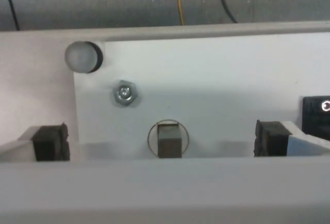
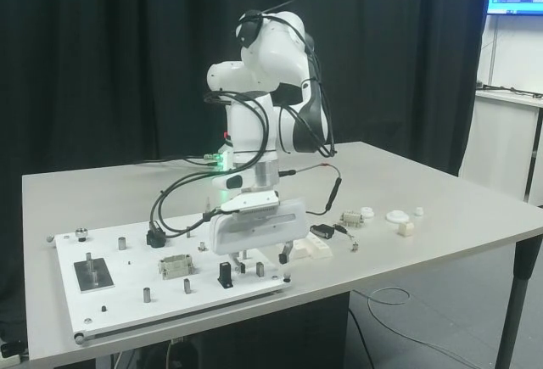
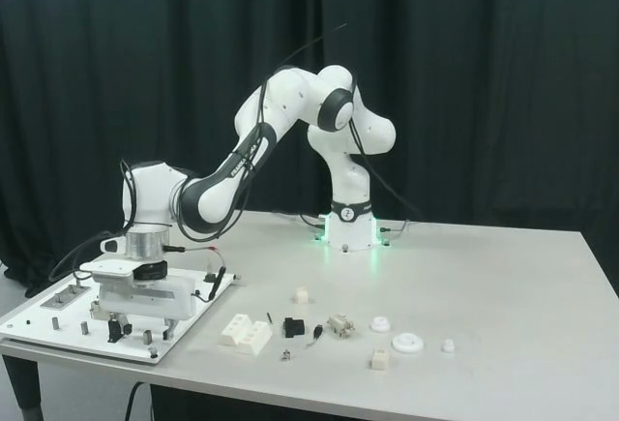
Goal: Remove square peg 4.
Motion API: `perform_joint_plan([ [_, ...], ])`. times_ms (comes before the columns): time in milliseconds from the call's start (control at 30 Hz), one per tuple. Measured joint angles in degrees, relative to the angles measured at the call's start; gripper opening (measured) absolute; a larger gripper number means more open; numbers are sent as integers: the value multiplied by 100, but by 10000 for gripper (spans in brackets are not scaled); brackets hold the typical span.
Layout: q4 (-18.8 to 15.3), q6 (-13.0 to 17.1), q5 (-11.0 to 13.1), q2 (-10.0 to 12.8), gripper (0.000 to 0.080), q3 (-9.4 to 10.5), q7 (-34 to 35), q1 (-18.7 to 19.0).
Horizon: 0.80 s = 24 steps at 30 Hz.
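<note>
One square peg sitting dead centre between the two black fingertips, standing upright in a round hole in the white board, grey and blocky. Gripper wide open, left pad and right pad each well apart from the peg, neither touching it. Low over the board's near corner, going by the first room view, gripper hanging off the white arm. Just beyond the peg in the wrist view: one hex nut, then one rounded grey knob at the board's corner. One black block peeking in near the right pad, can't tell what it is. Nothing between pads and peg, clear lane on both sides. On the board in the first room view: several short pegs standing around, hard to count exactly, plus one grey plate with a post and one black bracket. Off the board on the grey table: a handful of small white parts, one connector, and one white block close to the board edge.
</note>
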Motion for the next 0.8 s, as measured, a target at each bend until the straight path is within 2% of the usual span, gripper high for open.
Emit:
perform_joint_plan([
  [433, 123, -5, 0, 164, 785, 0, -76, -34],
  [467, 134, -5, 0, 177, 614, 0, -76, -36],
  [633, 161, -5, 0, 211, 614, 0, -75, -42],
  [667, 162, -5, 0, 213, 440, 0, -75, -42],
  [800, 162, -6, 0, 214, 440, 0, -71, -43],
])
